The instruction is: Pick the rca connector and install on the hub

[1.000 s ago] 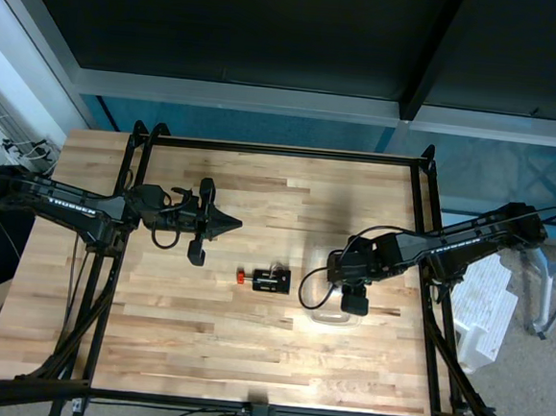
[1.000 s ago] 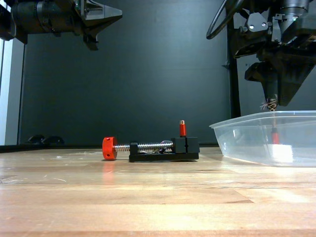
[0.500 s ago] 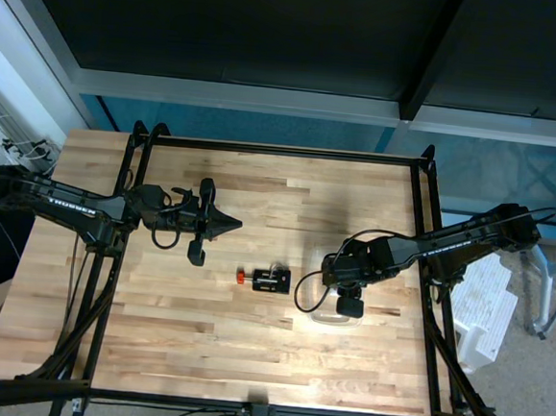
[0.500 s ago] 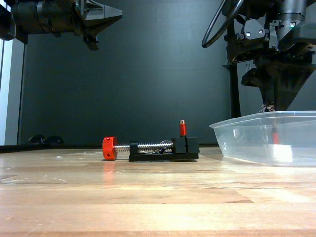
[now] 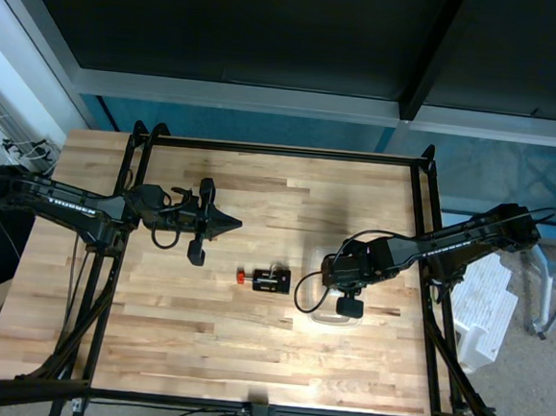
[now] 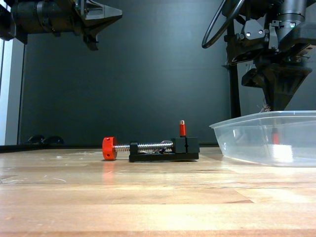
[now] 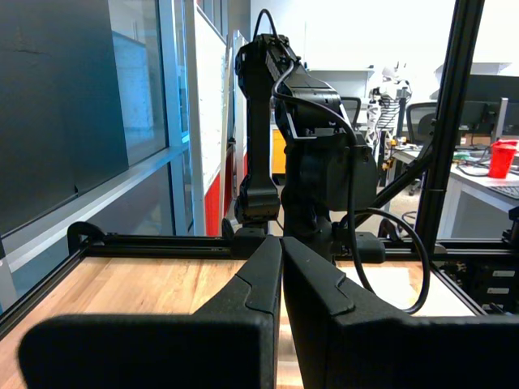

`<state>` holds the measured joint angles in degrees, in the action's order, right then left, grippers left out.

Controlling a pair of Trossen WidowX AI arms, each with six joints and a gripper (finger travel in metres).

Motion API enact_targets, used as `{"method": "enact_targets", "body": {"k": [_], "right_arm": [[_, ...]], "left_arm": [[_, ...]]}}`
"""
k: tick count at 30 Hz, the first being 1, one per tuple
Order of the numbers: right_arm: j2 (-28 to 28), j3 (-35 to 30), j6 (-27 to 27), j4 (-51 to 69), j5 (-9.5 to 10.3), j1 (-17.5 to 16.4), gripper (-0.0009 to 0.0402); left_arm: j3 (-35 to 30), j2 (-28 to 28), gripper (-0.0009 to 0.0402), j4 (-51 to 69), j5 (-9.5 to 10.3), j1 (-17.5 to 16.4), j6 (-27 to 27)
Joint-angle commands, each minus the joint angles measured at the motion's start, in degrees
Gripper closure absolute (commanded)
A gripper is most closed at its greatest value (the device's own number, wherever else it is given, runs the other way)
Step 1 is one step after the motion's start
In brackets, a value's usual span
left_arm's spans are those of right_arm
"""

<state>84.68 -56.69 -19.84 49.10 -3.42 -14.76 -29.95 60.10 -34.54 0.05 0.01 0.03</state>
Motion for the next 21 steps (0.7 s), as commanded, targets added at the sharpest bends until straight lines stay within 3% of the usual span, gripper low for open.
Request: {"method": "enact_targets", "body": {"k": [1, 21], "right_arm": [[0.0, 0.0, 0.0, 0.0, -0.02, 0.0, 0.0393], [-0.2, -0.8, -0.1, 0.9, 0.0, 0.0, 0.0393]], "left_arm": [[0.0, 0.0, 0.0393, 0.0, 0.0, 0.0, 0.0], [0.0, 0.0, 0.0393, 0.0, 0.0, 0.0, 0.0]]}}
